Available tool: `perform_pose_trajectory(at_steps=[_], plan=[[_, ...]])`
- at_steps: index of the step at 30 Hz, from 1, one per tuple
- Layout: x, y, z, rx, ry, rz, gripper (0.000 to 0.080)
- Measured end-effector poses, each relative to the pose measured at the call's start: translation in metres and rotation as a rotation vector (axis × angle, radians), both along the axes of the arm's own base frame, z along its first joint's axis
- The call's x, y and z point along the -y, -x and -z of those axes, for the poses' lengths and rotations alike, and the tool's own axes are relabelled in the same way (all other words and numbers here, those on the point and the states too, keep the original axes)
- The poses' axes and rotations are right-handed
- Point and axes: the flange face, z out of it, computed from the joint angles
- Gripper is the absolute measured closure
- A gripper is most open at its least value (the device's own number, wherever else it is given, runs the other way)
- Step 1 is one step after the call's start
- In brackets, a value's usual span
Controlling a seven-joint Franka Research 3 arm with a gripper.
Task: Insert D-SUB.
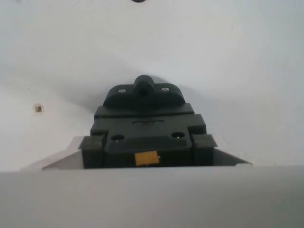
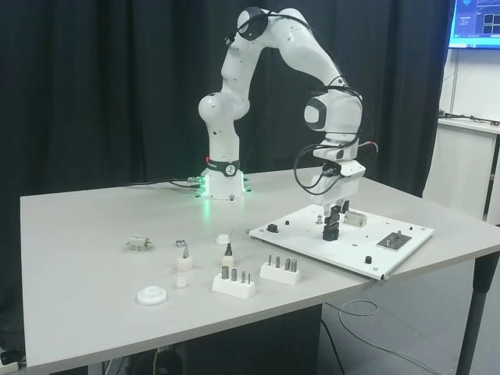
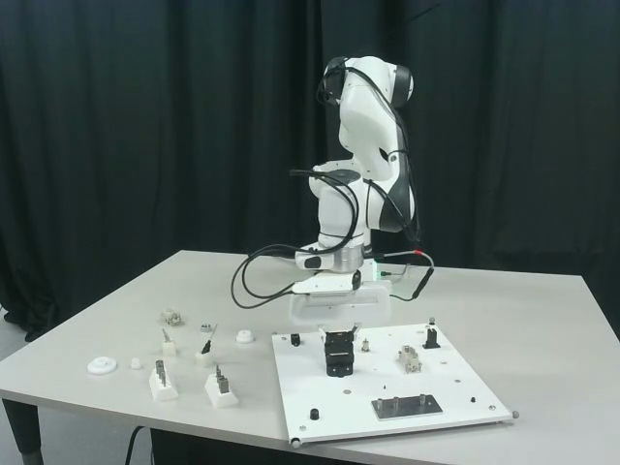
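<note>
The black D-SUB connector point(image 1: 147, 126) stands upright on the white board point(image 2: 301, 234), near the board's middle. My gripper point(image 1: 148, 151) is straight above it, and its black fingertips point(image 1: 92, 151) press against the connector's two sides, so it is shut on it. From the first room view the gripper point(image 2: 334, 209) hangs over the connector point(image 2: 330, 230). The second room view shows the connector point(image 3: 338, 356) below the gripper point(image 3: 341, 336), its lower end at the board point(image 3: 387, 431). The socket under the connector is hidden.
On the board are a grey metal plate point(image 3: 407, 406), a small metal part point(image 3: 409, 359) and black knobs point(image 3: 431, 337). Left of the board lie white peg blocks point(image 2: 234, 283), a white gear point(image 2: 151, 295) and small fittings point(image 2: 138, 244). The arm's cable point(image 3: 262, 281) loops nearby.
</note>
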Motion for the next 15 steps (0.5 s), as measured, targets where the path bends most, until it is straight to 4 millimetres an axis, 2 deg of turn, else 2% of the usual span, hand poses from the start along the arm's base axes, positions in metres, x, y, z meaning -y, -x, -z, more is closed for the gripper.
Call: perform_pose_trajectory(at_steps=[15], plan=[[-0.0006,-0.001,-0.0004,0.01,0.012,-0.031,0.0419]])
